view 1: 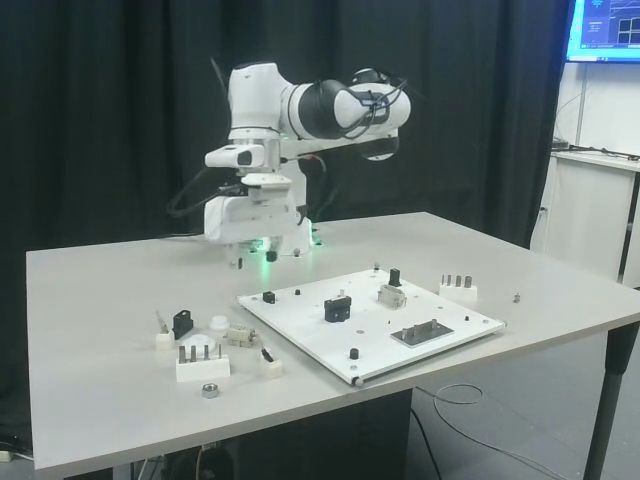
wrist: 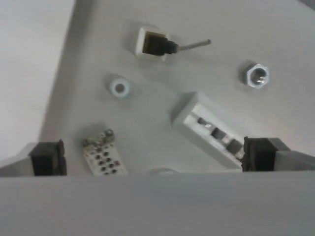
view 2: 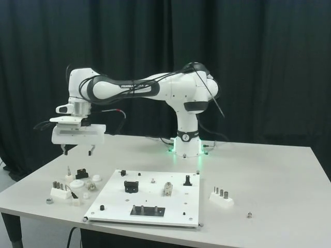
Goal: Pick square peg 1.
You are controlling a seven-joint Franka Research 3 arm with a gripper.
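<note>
A white holder block (wrist: pixel 211 132) lies on the grey table with three short pegs standing in it; I cannot tell which of them is square peg 1. The same holder (view 1: pixel 202 361) (view 2: pixel 59 190) sits near the table's front left corner. My gripper (wrist: pixel 152 156) (view 1: pixel 252 260) (view 2: pixel 77 151) hangs well above the table over this group of parts, open, with nothing between its black fingertips (wrist: pixel 47 157). One fingertip overlaps the end of the holder in the wrist view, far above it.
Around the holder lie a metal nut (wrist: pixel 255 74) (view 1: pixel 210 390), a small white gear (wrist: pixel 119 88), a white socket with a black plug (wrist: pixel 153 43) (view 1: pixel 181 323) and a pin connector (wrist: pixel 102 155). The white assembly board (view 1: pixel 440 312) and a second peg holder (view 1: pixel 458 288) lie further right.
</note>
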